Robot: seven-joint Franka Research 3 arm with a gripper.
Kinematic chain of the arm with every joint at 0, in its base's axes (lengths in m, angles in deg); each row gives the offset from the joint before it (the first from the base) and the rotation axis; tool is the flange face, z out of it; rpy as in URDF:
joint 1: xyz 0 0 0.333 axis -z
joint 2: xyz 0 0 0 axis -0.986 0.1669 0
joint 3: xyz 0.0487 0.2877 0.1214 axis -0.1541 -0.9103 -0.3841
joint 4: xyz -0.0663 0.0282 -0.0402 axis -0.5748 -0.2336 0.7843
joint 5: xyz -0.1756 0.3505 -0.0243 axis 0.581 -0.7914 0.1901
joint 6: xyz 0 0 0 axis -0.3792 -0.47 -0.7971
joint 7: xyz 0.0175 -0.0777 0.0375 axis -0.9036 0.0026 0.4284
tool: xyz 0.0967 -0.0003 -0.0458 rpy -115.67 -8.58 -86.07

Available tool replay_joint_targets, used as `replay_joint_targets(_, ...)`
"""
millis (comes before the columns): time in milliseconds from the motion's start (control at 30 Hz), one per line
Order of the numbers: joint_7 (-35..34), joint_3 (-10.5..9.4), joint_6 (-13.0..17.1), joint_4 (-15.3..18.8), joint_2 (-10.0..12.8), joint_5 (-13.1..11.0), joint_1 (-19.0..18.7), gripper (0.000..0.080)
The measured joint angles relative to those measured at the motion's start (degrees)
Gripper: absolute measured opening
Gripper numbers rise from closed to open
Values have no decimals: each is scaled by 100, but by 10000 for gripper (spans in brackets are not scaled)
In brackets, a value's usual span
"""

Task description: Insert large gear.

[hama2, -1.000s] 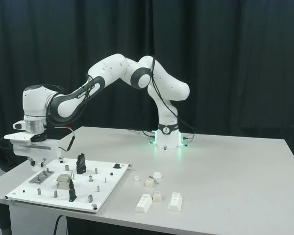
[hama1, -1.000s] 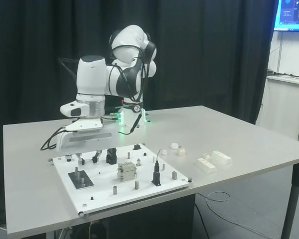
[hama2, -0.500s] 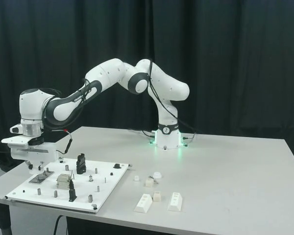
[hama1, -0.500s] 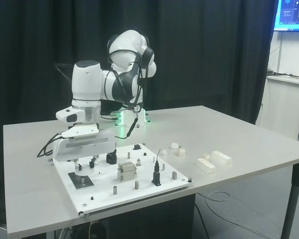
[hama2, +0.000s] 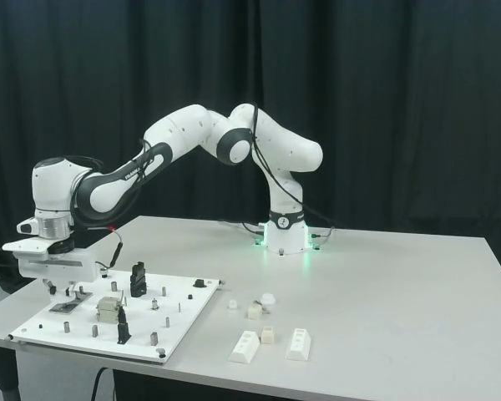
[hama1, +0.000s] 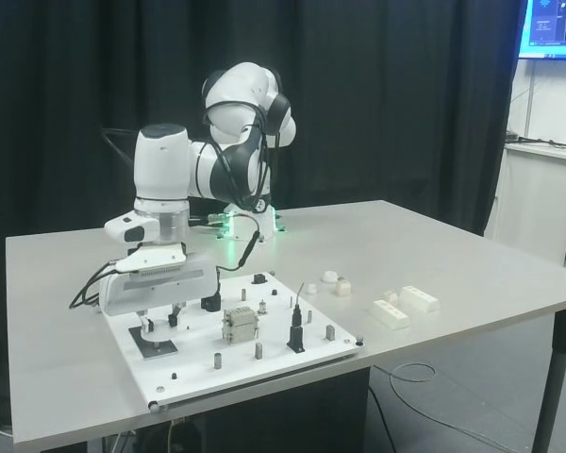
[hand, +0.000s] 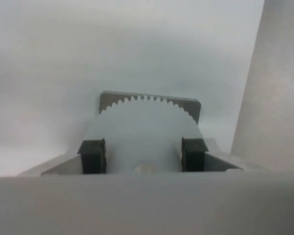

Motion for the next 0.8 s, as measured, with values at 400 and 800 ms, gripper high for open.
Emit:
replay_joint_targets(400, 28, 0, -17, -68, 91, -10, 22, 333)
replay_joint_targets(800, 76, 0, -112, -198, 157, -11, 60, 333)
